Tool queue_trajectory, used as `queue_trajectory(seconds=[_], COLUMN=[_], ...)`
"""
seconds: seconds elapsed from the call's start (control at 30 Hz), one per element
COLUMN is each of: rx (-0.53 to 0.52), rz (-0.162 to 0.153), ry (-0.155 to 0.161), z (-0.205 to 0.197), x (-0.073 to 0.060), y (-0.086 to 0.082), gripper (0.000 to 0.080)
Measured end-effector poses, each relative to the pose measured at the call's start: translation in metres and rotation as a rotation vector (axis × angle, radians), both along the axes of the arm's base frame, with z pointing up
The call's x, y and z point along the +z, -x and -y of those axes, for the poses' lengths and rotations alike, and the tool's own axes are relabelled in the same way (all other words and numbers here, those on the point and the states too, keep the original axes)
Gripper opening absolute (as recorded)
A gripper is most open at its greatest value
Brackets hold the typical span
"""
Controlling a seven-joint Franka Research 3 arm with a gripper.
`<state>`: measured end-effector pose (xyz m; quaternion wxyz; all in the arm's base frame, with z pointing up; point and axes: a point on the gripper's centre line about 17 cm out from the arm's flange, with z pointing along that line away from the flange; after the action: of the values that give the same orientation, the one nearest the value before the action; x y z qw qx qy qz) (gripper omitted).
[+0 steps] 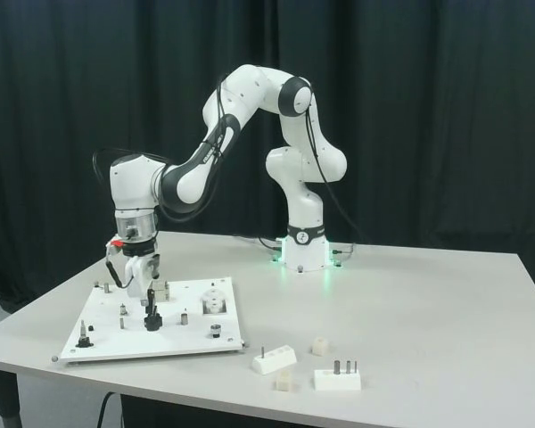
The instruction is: Insert D-SUB.
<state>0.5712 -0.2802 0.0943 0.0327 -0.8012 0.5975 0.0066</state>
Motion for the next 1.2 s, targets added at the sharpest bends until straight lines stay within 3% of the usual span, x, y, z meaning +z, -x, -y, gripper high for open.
queue_trajectory(seconds=[1.2], rx=[-0.003], rz=[0.0], ry=[0.009], z=[0.0052], x=[0.0], y=[0.0015], gripper=[0.0388])
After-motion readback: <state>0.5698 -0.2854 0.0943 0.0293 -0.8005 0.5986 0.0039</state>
